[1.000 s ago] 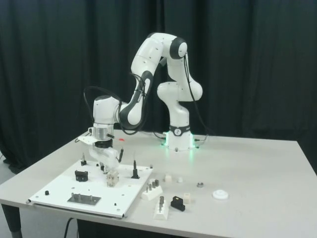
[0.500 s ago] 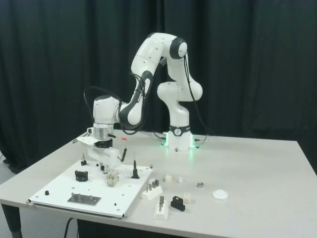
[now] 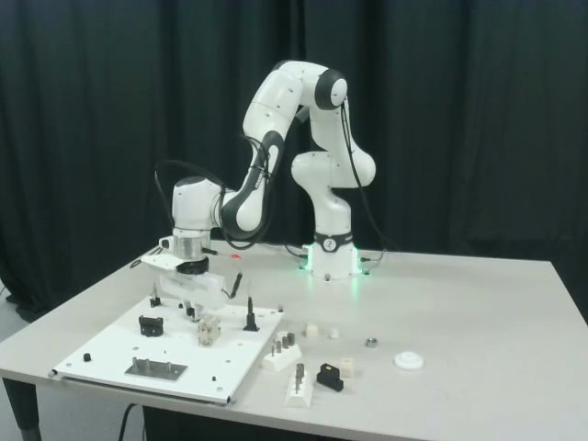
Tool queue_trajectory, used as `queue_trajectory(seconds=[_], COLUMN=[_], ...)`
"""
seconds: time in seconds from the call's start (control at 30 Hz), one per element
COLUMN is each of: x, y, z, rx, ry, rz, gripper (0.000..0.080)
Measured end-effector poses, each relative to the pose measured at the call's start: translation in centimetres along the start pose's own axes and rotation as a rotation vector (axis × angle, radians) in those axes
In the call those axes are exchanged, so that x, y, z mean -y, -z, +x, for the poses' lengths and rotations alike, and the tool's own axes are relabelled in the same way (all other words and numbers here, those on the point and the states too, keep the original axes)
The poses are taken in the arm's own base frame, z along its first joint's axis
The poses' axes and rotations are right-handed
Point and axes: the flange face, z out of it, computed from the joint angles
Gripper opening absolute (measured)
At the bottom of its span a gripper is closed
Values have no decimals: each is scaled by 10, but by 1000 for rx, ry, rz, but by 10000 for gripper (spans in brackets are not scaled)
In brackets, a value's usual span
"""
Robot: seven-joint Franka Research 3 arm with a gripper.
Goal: Insert BNC.
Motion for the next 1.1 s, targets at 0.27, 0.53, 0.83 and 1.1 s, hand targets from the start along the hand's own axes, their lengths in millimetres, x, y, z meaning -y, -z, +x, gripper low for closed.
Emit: queue_trajectory(seconds=[0.27, 0.53, 0.83, 1.1], x=[0, 1, 3, 4], y=[0, 0, 0, 0], z=[1, 3, 5, 7], rx=[7, 19, 39, 52], ry=[55, 100, 166, 215], rz=[-2, -6, -13, -16], gripper=[125, 125, 125, 125])
